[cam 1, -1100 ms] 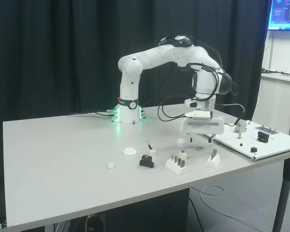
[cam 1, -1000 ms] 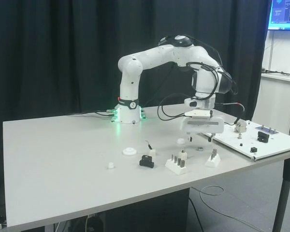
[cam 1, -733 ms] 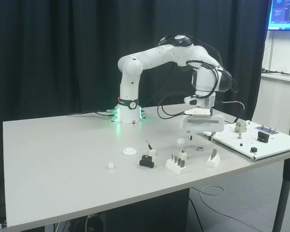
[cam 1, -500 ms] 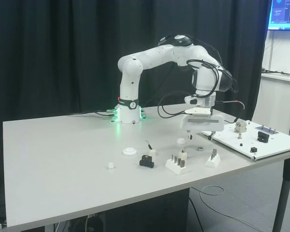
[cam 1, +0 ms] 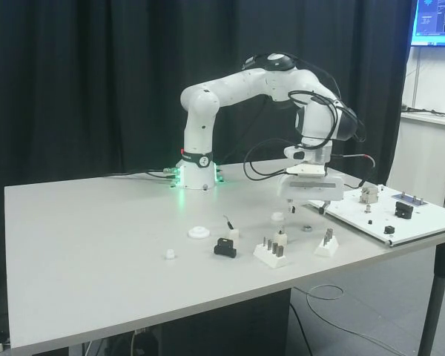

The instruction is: Pick Ethernet.

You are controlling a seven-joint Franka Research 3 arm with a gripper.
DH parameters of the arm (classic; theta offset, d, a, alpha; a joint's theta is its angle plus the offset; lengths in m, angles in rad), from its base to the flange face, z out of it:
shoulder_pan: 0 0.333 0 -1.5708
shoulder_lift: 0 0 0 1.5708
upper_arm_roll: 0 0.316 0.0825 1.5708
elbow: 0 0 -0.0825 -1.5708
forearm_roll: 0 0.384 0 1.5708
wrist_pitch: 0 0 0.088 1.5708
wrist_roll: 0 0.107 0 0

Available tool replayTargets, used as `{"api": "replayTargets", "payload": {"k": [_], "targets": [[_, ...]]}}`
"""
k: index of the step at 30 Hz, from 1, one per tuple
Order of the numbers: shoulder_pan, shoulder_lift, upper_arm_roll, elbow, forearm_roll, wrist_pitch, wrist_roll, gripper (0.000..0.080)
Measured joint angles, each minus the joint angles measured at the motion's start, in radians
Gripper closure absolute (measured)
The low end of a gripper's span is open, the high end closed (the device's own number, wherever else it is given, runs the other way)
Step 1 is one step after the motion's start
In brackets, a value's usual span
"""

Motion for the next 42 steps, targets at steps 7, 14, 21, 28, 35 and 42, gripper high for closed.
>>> {"api": "replayTargets", "payload": {"k": [7, 14, 21, 28, 35, 42], "targets": [[0.008, 0.0, -0.005, 0.002, -0.007, 0.002, -0.029, 0.0003], [0.016, 0.0, -0.017, 0.004, -0.02, 0.003, -0.029, 0.0003], [0.02, 0.0, -0.026, 0.004, -0.042, 0.007, -0.033, 0.0003], [0.02, 0.0, -0.027, 0.004, -0.071, 0.028, -0.112, 0.0003], [0.008, 0.0, -0.028, 0.004, -0.114, 0.075, -0.164, 0.0003], [-0.015, 0.002, -0.027, 0.004, -0.133, 0.114, -0.225, 0.0003]]}}
